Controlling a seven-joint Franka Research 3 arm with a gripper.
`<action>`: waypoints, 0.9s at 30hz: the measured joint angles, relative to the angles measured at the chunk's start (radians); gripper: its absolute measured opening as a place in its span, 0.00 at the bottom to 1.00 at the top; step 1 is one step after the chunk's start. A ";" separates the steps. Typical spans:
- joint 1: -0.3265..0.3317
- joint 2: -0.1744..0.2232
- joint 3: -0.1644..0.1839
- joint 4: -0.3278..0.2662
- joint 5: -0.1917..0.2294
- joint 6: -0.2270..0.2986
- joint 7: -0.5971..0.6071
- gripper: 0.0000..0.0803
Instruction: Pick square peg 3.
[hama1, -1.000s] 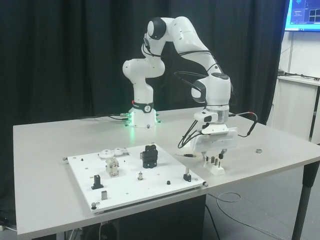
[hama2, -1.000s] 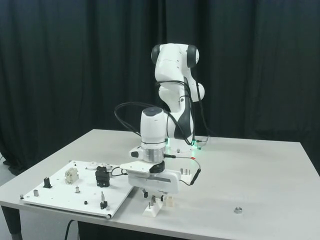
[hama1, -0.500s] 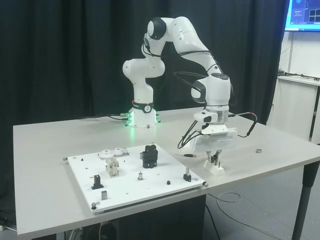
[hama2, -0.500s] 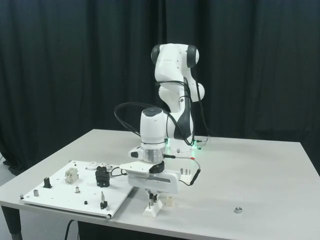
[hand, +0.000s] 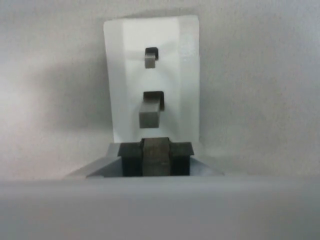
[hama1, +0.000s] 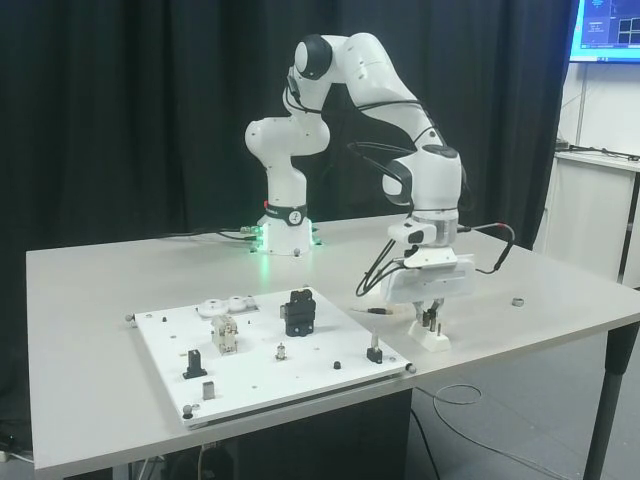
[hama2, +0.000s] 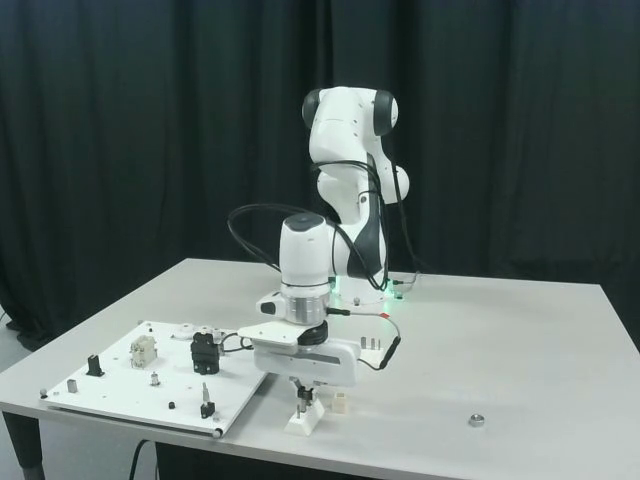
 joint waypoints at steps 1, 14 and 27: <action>0.000 -0.001 0.000 0.001 0.000 -0.002 0.000 0.14; 0.000 -0.032 -0.009 0.022 -0.001 -0.068 -0.013 0.14; 0.000 -0.059 -0.012 0.034 -0.001 -0.116 -0.017 0.14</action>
